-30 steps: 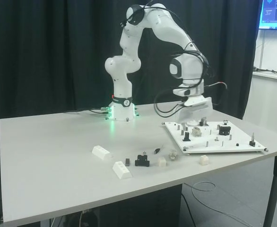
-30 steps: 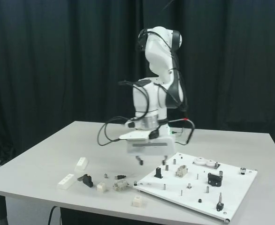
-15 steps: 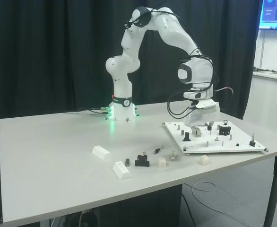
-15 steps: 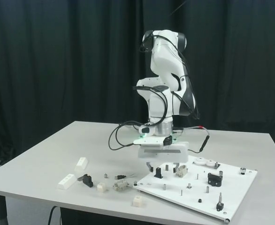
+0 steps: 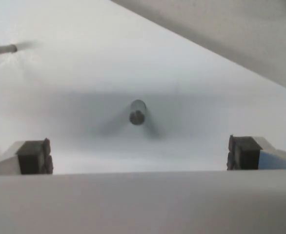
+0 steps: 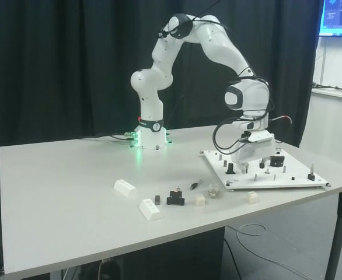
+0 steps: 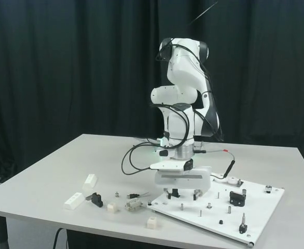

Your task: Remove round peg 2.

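White board bare around; board edge beyond gripper. Round peg 2 upright, centred between 2 wide-open fingers, ungrasped.

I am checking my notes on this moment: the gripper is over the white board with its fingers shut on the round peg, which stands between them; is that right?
Not quite. The gripper is over the white board, and the round peg does stand between its fingers, but they are open and well apart from the peg on either side, not shut on it. The wrist view shows this.
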Controlling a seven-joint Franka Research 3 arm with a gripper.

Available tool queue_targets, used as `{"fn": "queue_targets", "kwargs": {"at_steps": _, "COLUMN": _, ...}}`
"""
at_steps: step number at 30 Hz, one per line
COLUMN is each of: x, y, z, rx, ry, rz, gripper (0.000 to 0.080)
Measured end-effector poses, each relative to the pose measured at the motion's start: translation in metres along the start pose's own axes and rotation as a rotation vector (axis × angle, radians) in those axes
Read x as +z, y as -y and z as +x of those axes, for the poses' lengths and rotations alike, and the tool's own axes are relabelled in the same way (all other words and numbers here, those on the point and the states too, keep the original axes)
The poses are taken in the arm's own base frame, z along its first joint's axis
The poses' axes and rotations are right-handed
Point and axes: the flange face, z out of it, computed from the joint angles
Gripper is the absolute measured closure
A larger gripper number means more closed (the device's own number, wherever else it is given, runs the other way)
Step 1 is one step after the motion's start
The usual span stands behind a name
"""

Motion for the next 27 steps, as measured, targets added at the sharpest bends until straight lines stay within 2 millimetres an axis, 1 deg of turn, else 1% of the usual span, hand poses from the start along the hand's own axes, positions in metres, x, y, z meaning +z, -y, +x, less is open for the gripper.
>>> {"fn": "queue_targets", "kwargs": {"at_steps": 12, "x": 0.010, "y": 0.009, "z": 0.001, "rx": -0.010, "ry": 0.029, "rz": -0.036, "gripper": 0.0003}}
{"fn": "queue_targets", "kwargs": {"at_steps": 27, "x": 0.018, "y": 0.013, "z": 0.003, "rx": -0.008, "ry": 0.035, "rz": -0.069, "gripper": 0.0003}}
